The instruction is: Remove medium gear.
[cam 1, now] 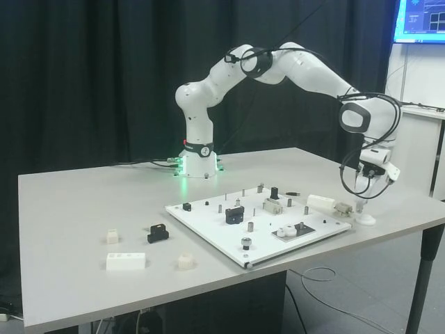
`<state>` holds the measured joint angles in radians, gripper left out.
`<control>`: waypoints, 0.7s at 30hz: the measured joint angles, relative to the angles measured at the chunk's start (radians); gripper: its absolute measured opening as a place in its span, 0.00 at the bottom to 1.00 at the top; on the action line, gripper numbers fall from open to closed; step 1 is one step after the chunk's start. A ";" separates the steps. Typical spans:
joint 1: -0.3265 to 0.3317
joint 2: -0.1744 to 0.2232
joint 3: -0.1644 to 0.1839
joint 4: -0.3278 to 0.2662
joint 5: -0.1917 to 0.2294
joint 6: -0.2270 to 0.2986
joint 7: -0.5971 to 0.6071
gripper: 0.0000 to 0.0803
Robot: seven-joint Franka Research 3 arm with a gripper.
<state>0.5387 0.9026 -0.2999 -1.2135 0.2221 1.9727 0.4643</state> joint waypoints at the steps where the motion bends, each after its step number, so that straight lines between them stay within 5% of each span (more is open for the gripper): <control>1: -0.001 0.000 -0.002 0.000 -0.002 -0.002 -0.002 1.00; 21: -0.018 -0.002 -0.025 0.027 -0.014 -0.050 -0.033 1.00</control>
<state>0.5208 0.9004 -0.3248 -1.1862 0.2085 1.9229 0.4311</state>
